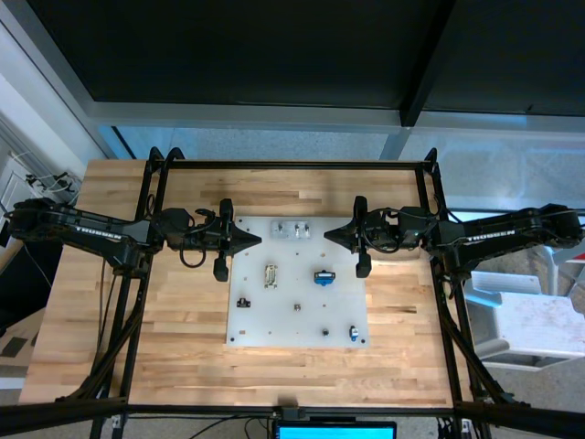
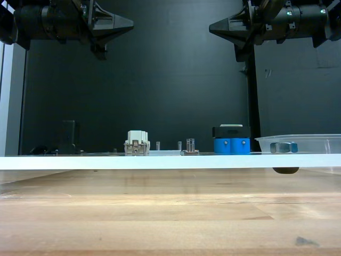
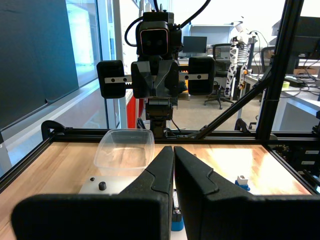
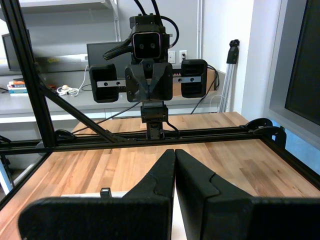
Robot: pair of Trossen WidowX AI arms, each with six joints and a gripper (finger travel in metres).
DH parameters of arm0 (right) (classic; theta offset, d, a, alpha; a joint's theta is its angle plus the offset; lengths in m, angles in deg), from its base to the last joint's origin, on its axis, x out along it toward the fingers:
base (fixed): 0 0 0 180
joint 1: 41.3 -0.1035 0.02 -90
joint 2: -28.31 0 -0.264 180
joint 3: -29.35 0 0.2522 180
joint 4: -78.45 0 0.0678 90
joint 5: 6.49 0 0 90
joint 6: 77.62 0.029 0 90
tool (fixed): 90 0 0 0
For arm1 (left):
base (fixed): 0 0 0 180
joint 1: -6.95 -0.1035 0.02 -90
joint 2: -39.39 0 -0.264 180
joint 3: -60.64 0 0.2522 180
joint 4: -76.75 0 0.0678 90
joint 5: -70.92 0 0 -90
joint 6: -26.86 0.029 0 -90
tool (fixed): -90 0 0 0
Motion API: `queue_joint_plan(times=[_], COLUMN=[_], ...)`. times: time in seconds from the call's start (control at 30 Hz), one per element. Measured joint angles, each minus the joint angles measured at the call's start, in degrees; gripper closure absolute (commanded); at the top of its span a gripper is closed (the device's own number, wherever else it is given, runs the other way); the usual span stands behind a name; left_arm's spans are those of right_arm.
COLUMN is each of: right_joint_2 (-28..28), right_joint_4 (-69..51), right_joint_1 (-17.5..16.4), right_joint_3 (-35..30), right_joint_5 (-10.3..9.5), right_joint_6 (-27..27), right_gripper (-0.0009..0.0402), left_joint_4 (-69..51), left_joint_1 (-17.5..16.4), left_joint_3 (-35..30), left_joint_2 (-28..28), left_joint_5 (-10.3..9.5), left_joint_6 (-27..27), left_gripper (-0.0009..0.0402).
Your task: Unfasten the M12 fastener and place in the container
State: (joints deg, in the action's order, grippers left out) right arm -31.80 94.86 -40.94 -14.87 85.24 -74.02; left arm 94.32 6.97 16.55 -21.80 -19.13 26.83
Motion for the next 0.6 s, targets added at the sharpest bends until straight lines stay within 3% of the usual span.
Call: queue_joint_plan(times=[0.6], right_joint_2=[0.0], right_joint_4=[-2.5], right_joint_1=[-0.5], right_joint_3=[-0.4], right_joint_5=[0.11], right_joint_6=[0.7], right_gripper=[0.0393], left_joint_4=[0.0], left_joint_1=[0.0], left_joint_3=[0.0], left_joint_2=[0.0], left_joint_5=[0.00], left_joint_6=[0.0], left_gripper=[0.0393])
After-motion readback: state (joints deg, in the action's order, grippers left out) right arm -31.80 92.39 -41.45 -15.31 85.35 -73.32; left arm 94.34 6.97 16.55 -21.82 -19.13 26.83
